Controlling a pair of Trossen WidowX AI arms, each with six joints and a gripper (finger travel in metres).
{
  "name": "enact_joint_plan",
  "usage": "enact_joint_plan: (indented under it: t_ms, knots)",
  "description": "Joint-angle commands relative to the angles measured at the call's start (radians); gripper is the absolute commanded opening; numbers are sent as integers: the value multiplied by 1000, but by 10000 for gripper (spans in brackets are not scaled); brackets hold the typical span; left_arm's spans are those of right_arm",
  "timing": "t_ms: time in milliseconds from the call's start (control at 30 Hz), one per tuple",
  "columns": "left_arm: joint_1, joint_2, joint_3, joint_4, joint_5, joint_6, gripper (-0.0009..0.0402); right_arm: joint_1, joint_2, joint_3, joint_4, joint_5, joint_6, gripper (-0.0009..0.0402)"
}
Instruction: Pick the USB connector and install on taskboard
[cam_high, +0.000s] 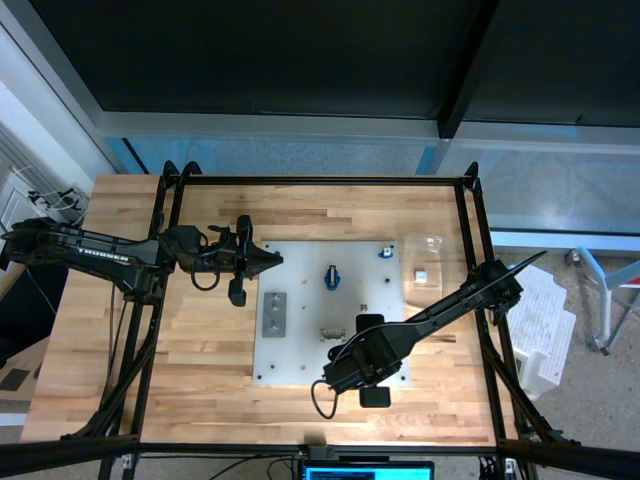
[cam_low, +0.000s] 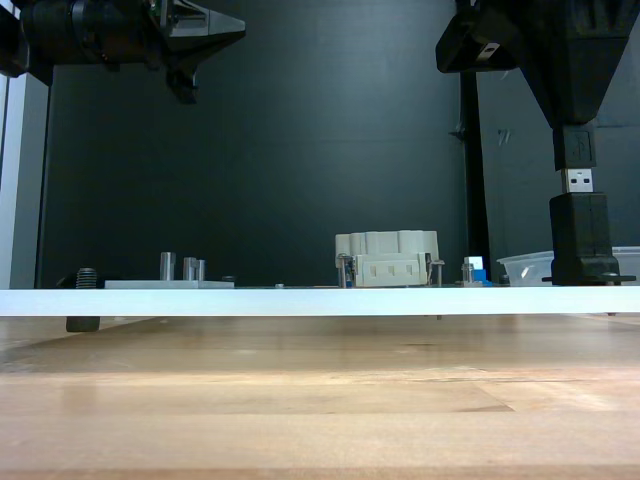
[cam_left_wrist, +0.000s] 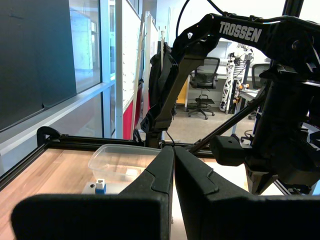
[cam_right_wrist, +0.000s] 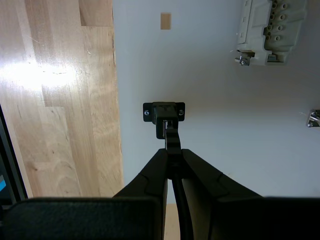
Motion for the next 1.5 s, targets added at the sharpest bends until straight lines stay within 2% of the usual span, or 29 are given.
enact_joint_plan:
  t_ms: [33, 667, 1000, 1500]
  knots:
    - [0, 0, 0, 0, 0, 0, 0, 0, 0, -1, 8, 0, -1, 0]
    - [0, 0, 1, 0, 0, 0, 0, 1, 0, -13, 22, 0, -3, 0]
    - [0, 0, 1, 0, 0, 0, 0, 3, 0, -86, 93, -4, -11, 0]
    - [0, 0, 0, 0, 0, 0, 0, 4, -8, -86, 95, -2, -22, 0]
